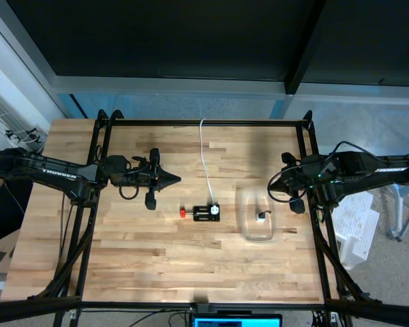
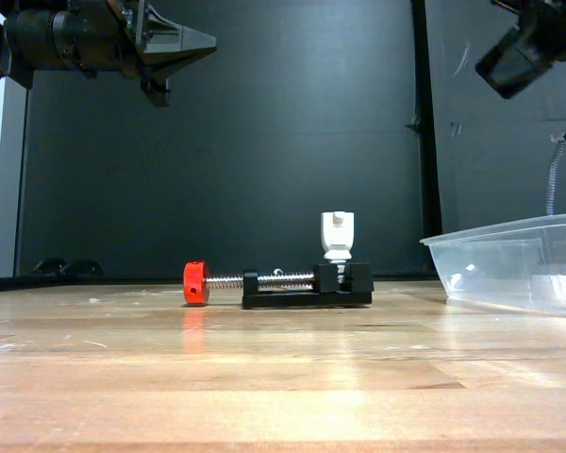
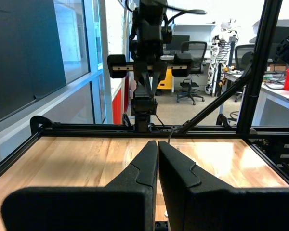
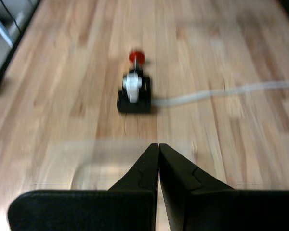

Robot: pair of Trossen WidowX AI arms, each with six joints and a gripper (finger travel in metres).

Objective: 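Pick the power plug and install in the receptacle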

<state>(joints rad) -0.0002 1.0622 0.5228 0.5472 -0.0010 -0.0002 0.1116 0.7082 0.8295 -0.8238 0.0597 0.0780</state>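
Butcher-block table (image 1: 163, 266), dark backdrop (image 2: 292, 142), tall windows (image 3: 70, 43), office chairs (image 3: 192, 53), pale floor (image 3: 183, 113)

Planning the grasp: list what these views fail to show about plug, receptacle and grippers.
Tiny black power plug: a mere speck in the clear rounded plastic tray, high view; orientation unreadable.
Small white square receptacle in the black vise with orange-red knob: blurred in right wrist view; slots unreadable.
Shut right gripper, raised beside the tray: cut by low view's top edge.
Shut left gripper, raised left of the vise: its view shows neither plug nor receptacle.
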